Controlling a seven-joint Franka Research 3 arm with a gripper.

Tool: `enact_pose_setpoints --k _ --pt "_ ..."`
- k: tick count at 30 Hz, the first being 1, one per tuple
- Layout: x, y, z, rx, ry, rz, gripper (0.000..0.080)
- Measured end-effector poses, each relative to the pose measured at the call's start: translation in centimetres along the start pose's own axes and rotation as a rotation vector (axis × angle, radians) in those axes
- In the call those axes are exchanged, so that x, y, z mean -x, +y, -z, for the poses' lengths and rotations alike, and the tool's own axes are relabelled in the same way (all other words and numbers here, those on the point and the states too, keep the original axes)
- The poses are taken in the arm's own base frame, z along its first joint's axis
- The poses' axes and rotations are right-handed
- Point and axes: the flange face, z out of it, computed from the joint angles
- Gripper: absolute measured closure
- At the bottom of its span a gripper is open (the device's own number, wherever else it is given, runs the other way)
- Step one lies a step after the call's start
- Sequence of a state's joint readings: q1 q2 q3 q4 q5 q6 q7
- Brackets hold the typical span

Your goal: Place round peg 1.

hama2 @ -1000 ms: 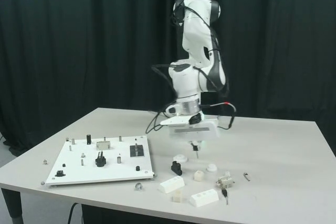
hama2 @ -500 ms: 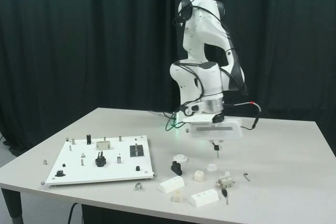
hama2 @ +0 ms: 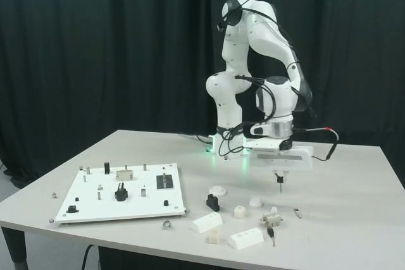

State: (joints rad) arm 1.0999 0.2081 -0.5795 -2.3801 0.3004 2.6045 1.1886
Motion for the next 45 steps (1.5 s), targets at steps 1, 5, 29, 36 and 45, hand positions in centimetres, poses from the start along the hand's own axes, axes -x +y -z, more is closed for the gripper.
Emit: enact_pose_setpoints --k 1,5,29,36,45 --pt "0.3 -0.2 -0.1 0.002 0.003 -0.003 0.0787" --pt "1.3 -0.9 -0.7 0.008 0.015 -0.011 0.0787" --pt "3.2 -2.7 -3.1 0.039 0.055 -0.031 0.0787" --pt "3.3 -3.0 -3.5 0.046 0.063 -0.031 0.0787" --pt "3.3 -3.4 -3.7 0.052 0.068 -0.034 0.0304"
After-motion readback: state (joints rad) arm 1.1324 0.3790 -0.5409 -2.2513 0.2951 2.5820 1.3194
